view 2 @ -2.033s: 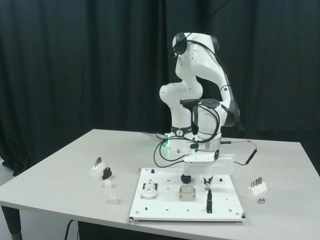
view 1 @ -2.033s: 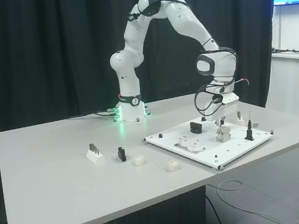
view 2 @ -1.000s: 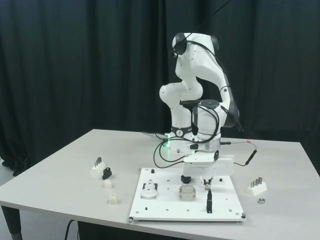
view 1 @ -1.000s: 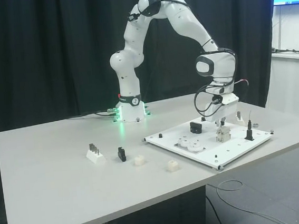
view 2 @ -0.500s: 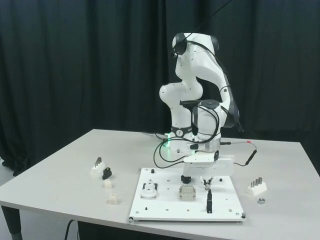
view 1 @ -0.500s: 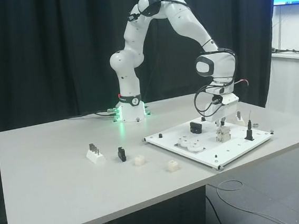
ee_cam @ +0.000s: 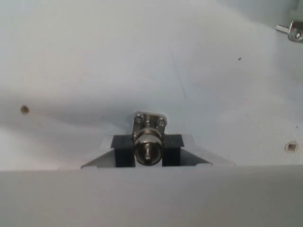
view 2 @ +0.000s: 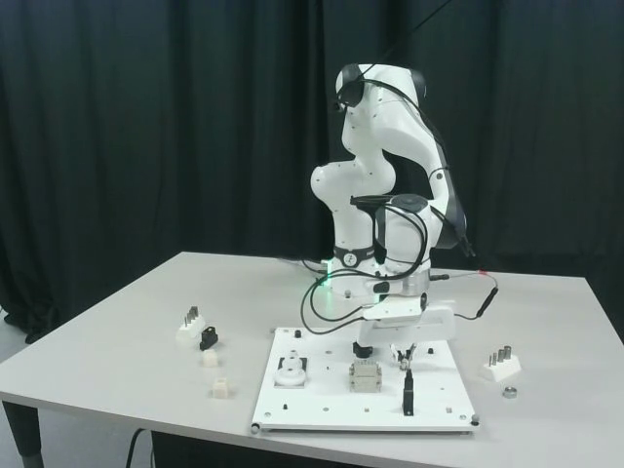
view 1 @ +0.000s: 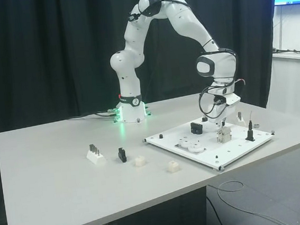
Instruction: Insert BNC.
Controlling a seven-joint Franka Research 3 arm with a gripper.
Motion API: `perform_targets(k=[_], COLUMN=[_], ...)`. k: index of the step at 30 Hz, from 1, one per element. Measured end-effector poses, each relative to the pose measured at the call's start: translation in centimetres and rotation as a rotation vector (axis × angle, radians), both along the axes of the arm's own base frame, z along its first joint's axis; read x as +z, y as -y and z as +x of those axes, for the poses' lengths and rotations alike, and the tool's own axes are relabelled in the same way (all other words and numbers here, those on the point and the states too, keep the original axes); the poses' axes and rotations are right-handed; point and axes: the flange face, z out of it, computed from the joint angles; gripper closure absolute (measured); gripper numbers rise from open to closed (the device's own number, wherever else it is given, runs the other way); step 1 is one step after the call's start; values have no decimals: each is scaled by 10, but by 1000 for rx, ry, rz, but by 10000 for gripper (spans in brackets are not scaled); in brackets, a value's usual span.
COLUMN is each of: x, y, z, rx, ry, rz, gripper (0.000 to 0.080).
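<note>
A flat white square board (view 2: pixel 331 405) lies on the grey bench (view 2: pixel 117 341), in front of the white arm's base (view 2: pixel 353 278). On the board, in the second room view, a white round gear stack (view 2: pixel 290 371) sits to the left, a small grey metal block (view 2: pixel 365 376) in the middle and a black upright post (view 2: pixel 409 397) to the right. Left of the board stand a white block with metal pins (view 2: pixel 189 327), a small black clip (view 2: pixel 208 338) and two small white cubes (view 2: pixel 221 388). Right of the board, another white pin block (view 2: pixel 500 364) rests on the bench.
</note>
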Motion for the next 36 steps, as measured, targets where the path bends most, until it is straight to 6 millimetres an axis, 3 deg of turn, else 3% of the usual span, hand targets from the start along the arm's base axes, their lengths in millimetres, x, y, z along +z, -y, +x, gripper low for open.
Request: perform_targets(k=[16, 36], x=[0, -1], y=[0, 1], z=[0, 0], rx=[94, -170], ry=[-2, 1], rz=[5, -4], gripper=[685, 685])
